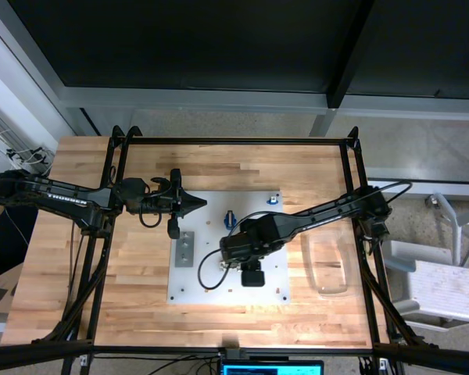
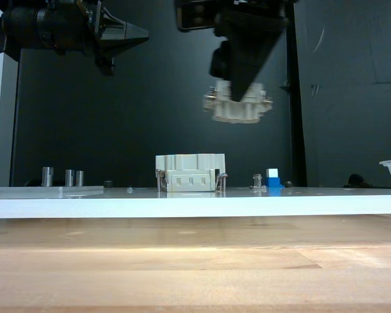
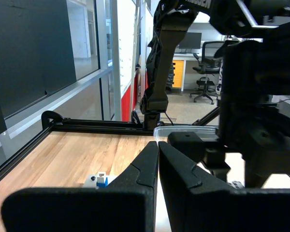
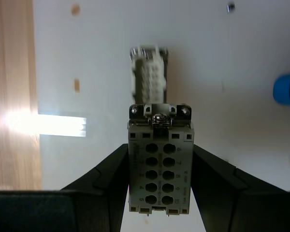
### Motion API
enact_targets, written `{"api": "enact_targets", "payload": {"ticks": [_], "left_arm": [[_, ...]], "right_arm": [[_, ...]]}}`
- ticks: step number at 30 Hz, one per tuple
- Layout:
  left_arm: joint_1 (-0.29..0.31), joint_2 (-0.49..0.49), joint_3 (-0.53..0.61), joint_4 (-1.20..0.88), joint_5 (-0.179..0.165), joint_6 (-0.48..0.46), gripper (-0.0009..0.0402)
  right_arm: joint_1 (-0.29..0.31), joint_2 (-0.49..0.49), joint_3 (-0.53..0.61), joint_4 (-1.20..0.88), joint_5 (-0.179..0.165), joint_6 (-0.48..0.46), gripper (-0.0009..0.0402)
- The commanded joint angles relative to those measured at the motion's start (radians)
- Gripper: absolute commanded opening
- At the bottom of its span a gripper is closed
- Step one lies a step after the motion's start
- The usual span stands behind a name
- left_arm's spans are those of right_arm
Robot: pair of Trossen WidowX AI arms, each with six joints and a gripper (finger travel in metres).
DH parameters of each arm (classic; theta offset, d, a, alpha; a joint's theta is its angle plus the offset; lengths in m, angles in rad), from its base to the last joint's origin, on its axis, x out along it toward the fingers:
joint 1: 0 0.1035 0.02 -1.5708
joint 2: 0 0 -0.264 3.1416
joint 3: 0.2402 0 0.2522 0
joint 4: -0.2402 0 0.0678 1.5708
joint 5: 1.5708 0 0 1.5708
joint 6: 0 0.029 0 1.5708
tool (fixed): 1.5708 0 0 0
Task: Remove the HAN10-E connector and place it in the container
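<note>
While left gripper aloft, right gripper's connector

The left tool hangs high on an outstretched arm and points level inward, its fingers pressed together. The right tool points straight down from a bent arm, raised, its fingers clamped on both sides of the connector.

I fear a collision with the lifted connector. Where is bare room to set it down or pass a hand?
The container looks empty; bare table wood lies along the white board's near edge. Crowded: mid-board, where the right gripper holds the HAN10-E connector above the socket base, near blue knob and grey plate. The shut left gripper hovers over its far-left corner.
</note>
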Motion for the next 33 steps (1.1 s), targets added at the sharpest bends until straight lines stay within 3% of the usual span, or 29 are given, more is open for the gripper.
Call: {"api": "enact_targets", "payload": {"ticks": [1, 16, 33], "left_arm": [[0.0, 0.0, 0.0, 0.0, 0.0, 0.0, 0.0], [0.0, 0.0, 0.0, 0.0, 0.0, 0.0, 0.0], [0.0, 0.0, 0.0, 0.0, 0.0, 0.0, 0.0]], "right_arm": [[0.003, -0.064, -0.08, 0.014, 0.016, 0.005, 0.0032], [0.046, -0.359, -0.431, 0.057, 0.023, 0.082, 0.0032], [0.111, -0.573, -0.658, 0.06, 0.023, 0.168, 0.0032]]}}
